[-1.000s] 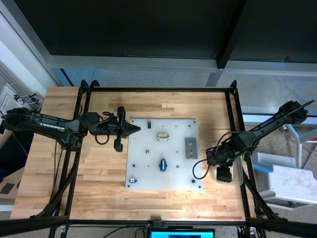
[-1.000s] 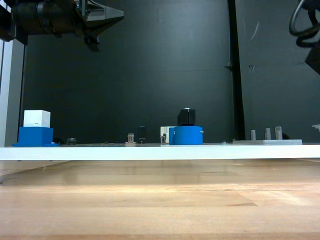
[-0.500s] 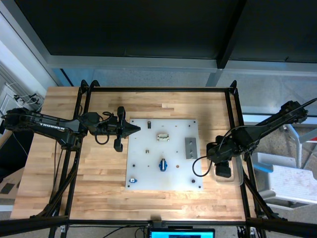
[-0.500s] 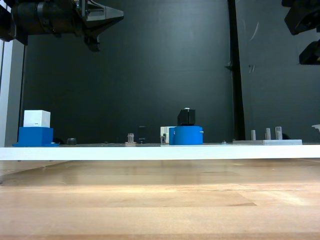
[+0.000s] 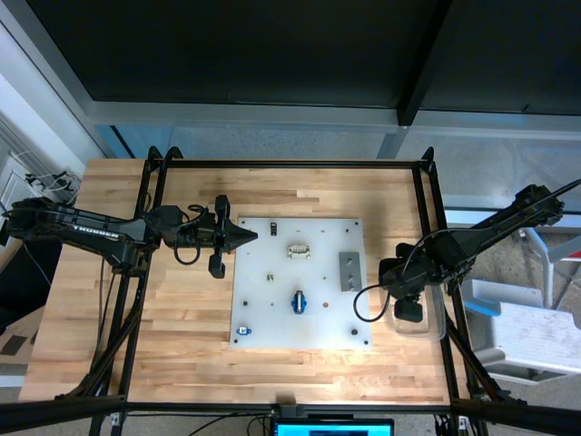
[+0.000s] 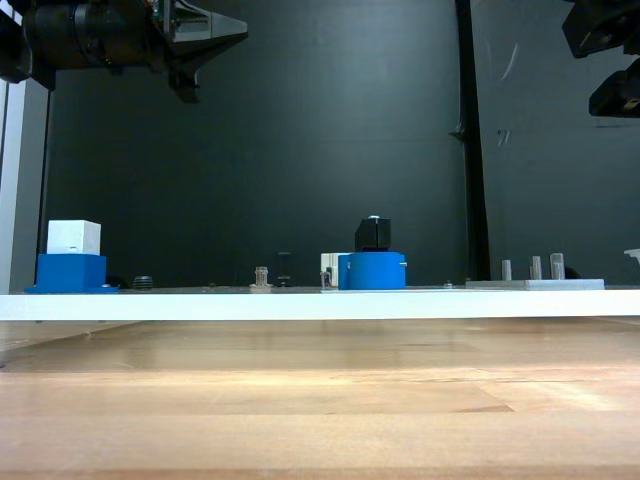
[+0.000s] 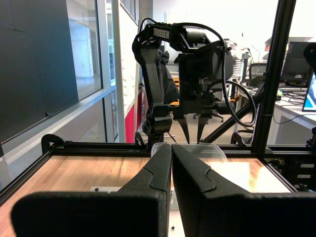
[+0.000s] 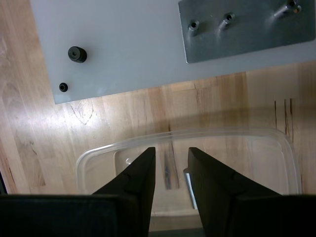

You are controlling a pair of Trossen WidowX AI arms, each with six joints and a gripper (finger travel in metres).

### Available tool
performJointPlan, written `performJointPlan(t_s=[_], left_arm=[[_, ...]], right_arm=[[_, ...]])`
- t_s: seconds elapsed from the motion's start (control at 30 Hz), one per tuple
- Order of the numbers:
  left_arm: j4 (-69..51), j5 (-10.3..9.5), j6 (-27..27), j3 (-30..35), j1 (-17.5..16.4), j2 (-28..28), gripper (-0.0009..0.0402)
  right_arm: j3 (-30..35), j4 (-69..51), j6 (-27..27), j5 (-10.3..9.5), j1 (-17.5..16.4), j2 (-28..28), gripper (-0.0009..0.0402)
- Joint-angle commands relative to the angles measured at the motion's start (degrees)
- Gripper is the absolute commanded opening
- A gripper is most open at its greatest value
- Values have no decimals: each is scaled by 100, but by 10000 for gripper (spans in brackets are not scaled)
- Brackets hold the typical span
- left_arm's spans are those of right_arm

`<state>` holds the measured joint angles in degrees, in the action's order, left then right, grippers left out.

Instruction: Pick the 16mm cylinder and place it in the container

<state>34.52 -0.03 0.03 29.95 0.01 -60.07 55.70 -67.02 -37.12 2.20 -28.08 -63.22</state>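
R gripper (image 5: 410, 310) hangs over the container (image 5: 437, 320), which sits on the wood table (image 5: 182, 318) off the task board's (image 5: 272, 309) 4 o'clock corner, just beside the board edge. Wrist cam: R gripper (image 8: 171, 153) points straight down into the clear tub (image 8: 222, 132), fingers (image 8: 143, 182) apart w/ a narrow gap and nothing pinched between them. The L wrist cam shows the same from across the table: two tips apart, just above the tub rim (image 7: 217, 150). 16mm cylinder (image 8: 189, 186): a small silver-grey piece seen through the gap, close by one finger, apparently lying on the tub floor; can't tell if it touches the finger. Grey metal block (image 8: 237, 34) w/ its thin pegs (image 8: 227, 19) is on the board at approx 3 o'clock, near the tub but apart. Blue part (image 5: 298, 302) stands upright around board centre. L gripper (image 5: 252, 235) is parked high above the board's 10 o'clock edge, tips aimed toward 3 o'clock, fingers pressed together, holding nothing.
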Motion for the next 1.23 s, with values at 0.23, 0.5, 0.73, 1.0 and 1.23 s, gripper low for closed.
performJointPlan(t_s=[0.23, 0.5, 0.73, 1.0, 1.23], left_arm=[[2, 0, -2, 0, 0, -2, 0], [2, 2, -2, 0, -2, -2, 0], [2, 0, -2, 0, 0, -2, 0], [2, 0, -2, 0, 0, -2, 0], [0, 0, -2, 0, -2, -2, 0]], right_arm=[[7, -238, 2, -17, -4, -4, 33], [4, -282, 2, -17, -4, -4, 0], [4, -278, 2, -17, -4, -4, 2], [4, -278, -7, -20, -4, -4, 2], [4, -278, 9, -20, -4, -4, 2]])
